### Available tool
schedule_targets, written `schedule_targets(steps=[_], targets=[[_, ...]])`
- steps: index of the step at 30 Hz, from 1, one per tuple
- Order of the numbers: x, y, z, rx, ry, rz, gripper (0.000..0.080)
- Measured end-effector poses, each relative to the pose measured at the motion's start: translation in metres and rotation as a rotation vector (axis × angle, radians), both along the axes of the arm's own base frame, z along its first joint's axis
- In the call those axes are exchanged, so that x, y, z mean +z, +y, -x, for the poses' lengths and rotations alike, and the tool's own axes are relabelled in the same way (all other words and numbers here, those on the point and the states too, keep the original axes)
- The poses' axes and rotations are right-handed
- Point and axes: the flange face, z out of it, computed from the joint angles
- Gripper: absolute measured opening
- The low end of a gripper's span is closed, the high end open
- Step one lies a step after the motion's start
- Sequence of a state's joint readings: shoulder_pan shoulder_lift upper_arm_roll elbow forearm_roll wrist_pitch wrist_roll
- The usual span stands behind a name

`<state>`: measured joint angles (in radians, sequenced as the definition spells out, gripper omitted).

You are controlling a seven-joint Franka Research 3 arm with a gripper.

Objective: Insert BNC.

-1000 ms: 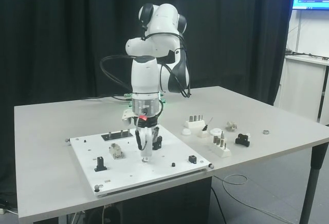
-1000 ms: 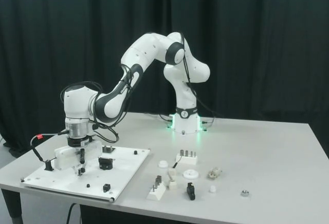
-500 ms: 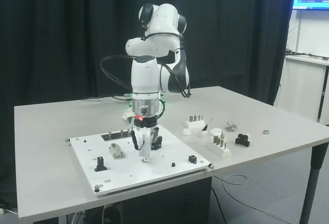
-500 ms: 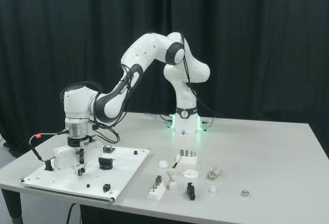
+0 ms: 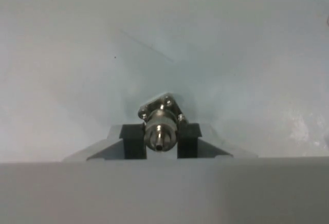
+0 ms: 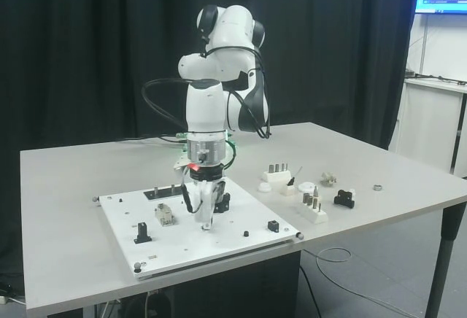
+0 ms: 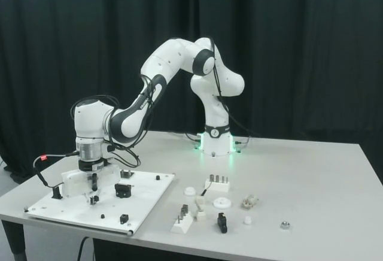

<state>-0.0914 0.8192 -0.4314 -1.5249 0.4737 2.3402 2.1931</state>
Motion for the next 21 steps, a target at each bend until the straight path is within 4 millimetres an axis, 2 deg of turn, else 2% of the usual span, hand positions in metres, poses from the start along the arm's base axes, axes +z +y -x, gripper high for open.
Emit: schedule_targets(steps=[21], targets=[[-0.0003,-0.0002,0.0017,-0.11,-0.016,-0.01,0.0126]])
